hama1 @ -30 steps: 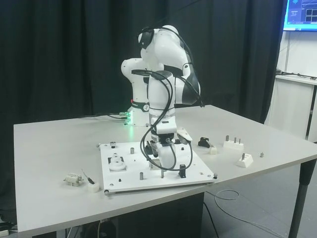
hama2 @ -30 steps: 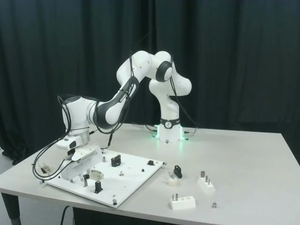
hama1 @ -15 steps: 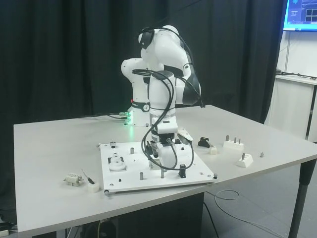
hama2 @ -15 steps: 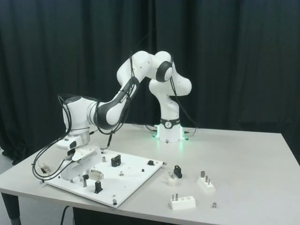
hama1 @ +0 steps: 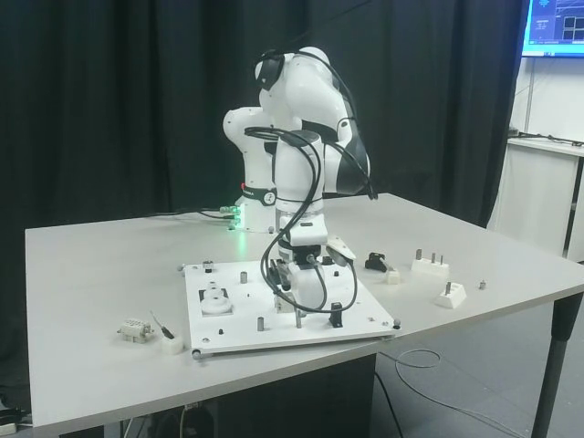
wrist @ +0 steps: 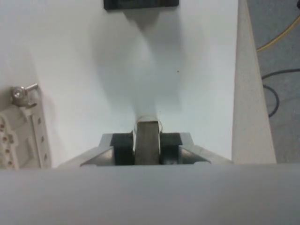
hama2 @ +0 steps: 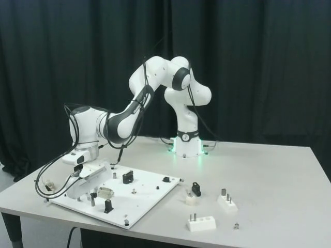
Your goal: Insert square peg 3.
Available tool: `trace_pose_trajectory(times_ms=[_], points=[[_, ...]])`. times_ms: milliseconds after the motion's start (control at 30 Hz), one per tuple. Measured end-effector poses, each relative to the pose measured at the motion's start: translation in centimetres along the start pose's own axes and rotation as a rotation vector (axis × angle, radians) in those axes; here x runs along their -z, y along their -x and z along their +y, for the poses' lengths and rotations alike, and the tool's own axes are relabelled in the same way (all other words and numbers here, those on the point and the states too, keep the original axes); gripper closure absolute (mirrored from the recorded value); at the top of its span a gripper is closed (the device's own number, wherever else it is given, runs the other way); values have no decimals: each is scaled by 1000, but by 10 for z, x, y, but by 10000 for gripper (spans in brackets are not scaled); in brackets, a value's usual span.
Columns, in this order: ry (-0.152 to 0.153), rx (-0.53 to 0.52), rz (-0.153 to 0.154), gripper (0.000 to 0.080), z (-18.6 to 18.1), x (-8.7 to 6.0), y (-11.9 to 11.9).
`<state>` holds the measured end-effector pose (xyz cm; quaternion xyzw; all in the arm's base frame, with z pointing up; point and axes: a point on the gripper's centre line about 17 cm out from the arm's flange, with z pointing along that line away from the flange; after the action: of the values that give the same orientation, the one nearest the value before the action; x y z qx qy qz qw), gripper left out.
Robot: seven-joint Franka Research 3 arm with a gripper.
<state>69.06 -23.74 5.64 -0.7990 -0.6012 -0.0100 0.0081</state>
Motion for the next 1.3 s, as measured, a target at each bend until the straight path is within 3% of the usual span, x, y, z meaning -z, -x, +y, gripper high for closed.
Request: trace_pose_trajectory(times_ms=[1300], points=[[3,-40,-4,688,1,0,-2]])
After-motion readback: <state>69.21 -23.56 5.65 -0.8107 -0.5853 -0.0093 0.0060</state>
